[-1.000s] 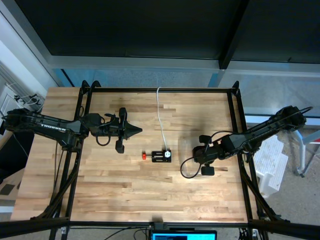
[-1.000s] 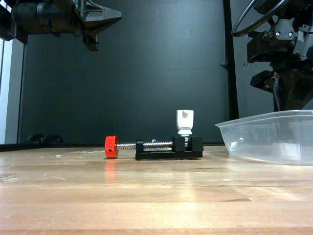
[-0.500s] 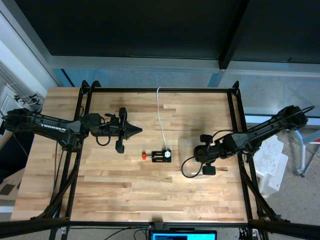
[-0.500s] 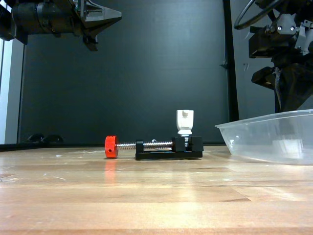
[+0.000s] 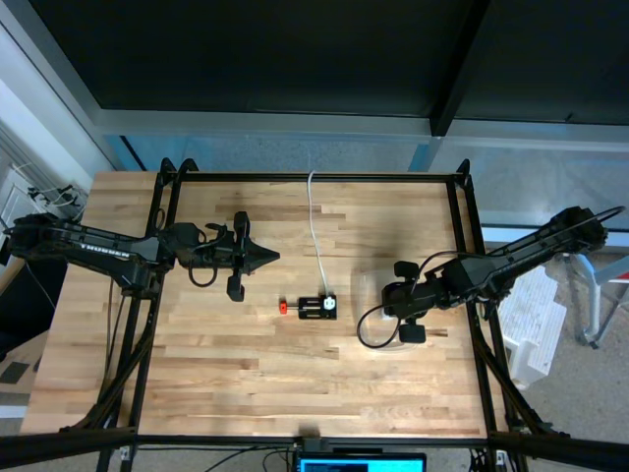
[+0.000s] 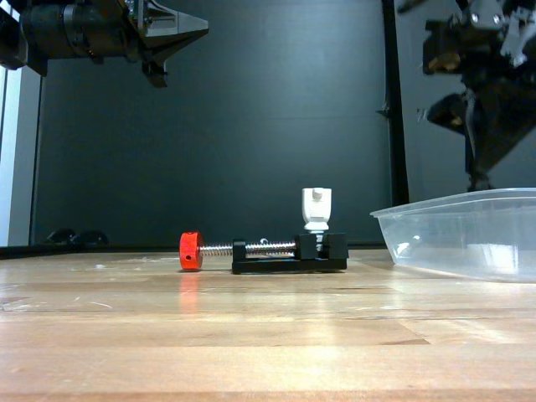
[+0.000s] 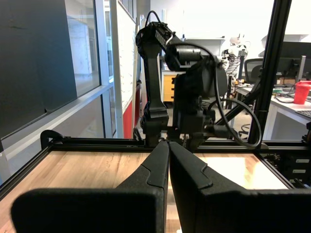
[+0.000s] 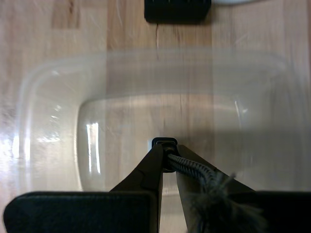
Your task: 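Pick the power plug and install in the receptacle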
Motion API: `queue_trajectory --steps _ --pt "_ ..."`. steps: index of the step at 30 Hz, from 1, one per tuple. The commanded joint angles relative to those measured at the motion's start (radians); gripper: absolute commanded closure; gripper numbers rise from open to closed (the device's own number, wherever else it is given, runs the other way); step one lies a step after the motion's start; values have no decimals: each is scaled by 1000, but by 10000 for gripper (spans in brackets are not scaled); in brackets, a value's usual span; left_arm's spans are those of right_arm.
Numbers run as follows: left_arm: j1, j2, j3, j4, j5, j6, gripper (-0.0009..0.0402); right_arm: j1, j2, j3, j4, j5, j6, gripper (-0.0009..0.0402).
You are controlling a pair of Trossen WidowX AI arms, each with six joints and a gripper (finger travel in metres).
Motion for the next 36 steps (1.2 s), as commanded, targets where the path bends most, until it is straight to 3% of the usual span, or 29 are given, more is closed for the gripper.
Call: queue_trajectory --steps 1,9,16,20,31,36 --pt "0 0 0 0 0 0 393 -1 0 58 -56 0 -10 393" --pt "0 0 0 0 0 0 393 -2 0 197 -169 -1 -13 393" --pt "0 0 0 0 0 0 393 -3 2 214 -174 2 -18 393" --pt "0 0 0 0 0 0 393 -10 10 215 -153 31 -18 393" --pt "0 0 0 0 0 0 393 -67 106 218 -23 18 -56 393" --pt "0 0 0 0 0 0 393 -89 176 288 -39 18 -89 393"
